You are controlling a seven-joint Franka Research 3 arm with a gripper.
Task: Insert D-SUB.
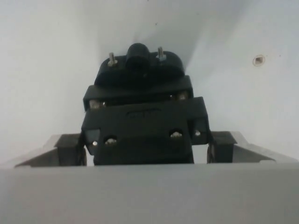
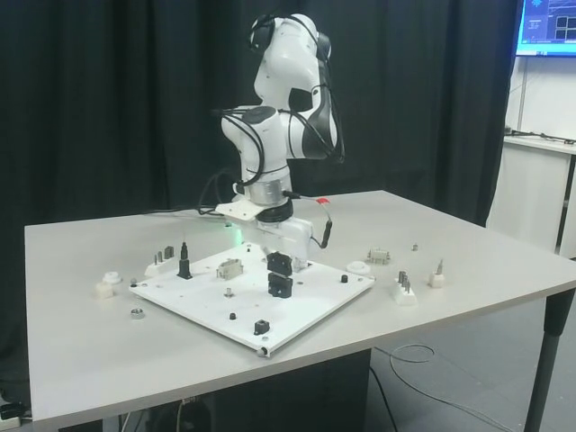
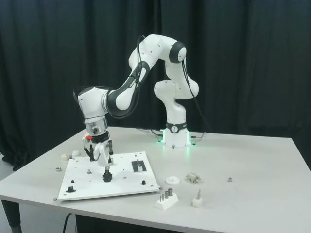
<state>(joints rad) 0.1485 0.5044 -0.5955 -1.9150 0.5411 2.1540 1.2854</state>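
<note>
1. My fingers (image 1: 145,154) are closed on the black D-SUB connector (image 1: 144,122); one finger (image 1: 70,149) and its mate show on either flank of the plug body in the wrist view, pressed against its sides
2. I hold the plug upright, its cable hood with two thumbscrews pointing down toward the white board (image 2: 297,310) beneath it
3. From the first room view the D-SUB connector (image 2: 278,263) hangs in my fingers (image 2: 279,261) directly above a second black block, the socket (image 2: 279,287) standing on the board; I cannot tell whether the two are touching or just apart
4. In the second room view my fingers (image 3: 106,167) sit low over the board (image 3: 121,182), with the black piece (image 3: 106,176) right under them near the board's middle
5. The board lies flat on the grey bench (image 2: 468,270), turned at an angle to the bench edge
6. Other fittings stand on the board: a black post (image 2: 184,261) near its far corner and a small black block (image 2: 261,326) near its near corner
7. Off the board, on the bare bench, rest a white disc (image 3: 172,180), a white holder with pins (image 3: 166,200) and a small white block with a peg (image 3: 197,200), all well apart from me
8. My arm's base (image 3: 176,138) stands at the back of the bench with a green glow at its foot
</note>
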